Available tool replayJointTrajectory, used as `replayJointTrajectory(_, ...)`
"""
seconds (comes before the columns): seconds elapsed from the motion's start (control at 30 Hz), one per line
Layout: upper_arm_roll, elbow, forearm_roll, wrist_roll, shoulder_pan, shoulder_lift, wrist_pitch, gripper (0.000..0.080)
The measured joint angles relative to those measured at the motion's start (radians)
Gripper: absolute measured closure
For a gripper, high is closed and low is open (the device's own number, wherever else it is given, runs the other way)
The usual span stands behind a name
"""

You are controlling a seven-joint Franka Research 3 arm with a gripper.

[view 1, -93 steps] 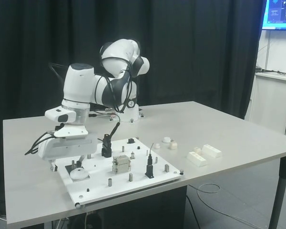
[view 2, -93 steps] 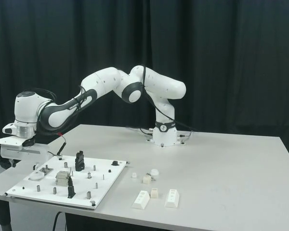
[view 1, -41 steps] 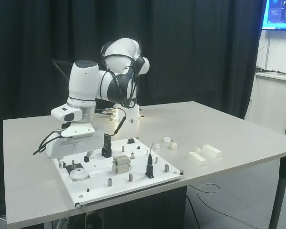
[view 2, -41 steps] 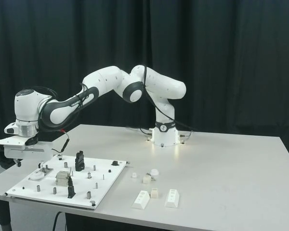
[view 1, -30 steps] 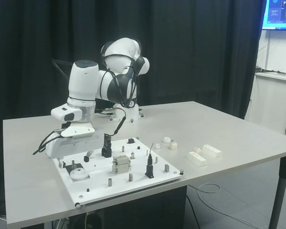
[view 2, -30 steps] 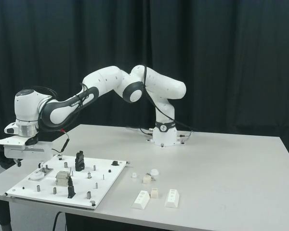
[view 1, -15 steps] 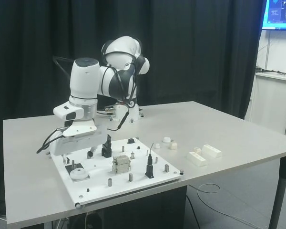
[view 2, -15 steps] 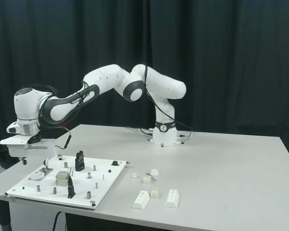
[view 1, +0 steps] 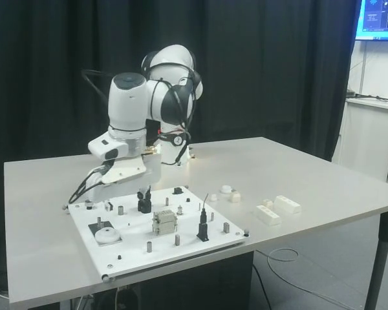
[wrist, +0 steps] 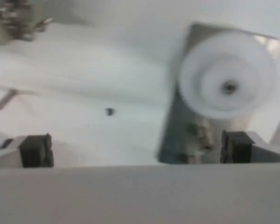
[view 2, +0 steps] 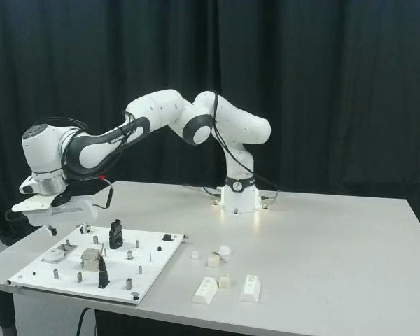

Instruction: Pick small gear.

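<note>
My fingers (wrist: 133, 149) are spread wide with nothing between them, ready to straddle a part. The small gear (view 1: 225, 189) sits on the table (view 1: 297, 174) just beyond the white board (view 1: 132, 248), well apart from me.

Two room cameras facing arm (view 1: 149, 90) and table (view 2: 322, 245), wrist camera close above board (wrist: 84, 84)

Arm (view 1: 132, 116): white, bent over the board's far edge.
Board (view 1: 132, 248): white, at the table's (view 1: 297, 174) near edge.
Round white gear (view 1: 105, 236): near the board's left edge.
</note>
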Motion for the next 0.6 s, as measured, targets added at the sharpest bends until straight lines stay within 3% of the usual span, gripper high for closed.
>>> replayJointTrajectory(0.6, -0.019, -0.016, -0.001, 0.095, 0.076, -0.026, -0.178, 0.0003)
